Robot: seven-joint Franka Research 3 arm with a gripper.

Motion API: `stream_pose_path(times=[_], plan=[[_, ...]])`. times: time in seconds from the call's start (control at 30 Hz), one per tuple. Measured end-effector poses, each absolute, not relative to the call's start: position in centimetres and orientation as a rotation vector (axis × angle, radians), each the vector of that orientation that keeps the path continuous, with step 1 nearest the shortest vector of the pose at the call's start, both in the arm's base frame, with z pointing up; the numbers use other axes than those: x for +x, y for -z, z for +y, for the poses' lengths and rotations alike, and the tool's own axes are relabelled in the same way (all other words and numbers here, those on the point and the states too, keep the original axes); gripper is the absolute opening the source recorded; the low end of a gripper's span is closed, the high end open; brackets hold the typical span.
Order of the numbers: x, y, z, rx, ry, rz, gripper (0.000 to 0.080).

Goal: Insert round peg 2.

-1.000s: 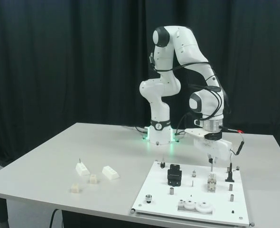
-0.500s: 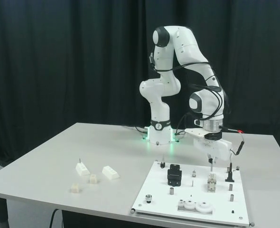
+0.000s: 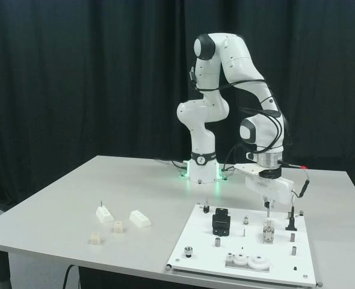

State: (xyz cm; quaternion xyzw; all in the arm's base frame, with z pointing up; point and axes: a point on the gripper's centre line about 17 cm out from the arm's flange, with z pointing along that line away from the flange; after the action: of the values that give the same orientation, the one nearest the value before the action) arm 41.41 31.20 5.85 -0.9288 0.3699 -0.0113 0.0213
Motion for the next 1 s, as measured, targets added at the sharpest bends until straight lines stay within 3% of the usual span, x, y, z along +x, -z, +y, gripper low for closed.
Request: stream_pose_path(times=[0.87,0.9,1.0], plan=[[41.4,-6.0,31.3,-2.862,0.029,1.182,0.0055],[41.4,-6.1,31.3,-2.864,0.027,1.184,0.0597],[41.4,-6.6,31.3,-2.863,0.022,1.196,0.0597]])
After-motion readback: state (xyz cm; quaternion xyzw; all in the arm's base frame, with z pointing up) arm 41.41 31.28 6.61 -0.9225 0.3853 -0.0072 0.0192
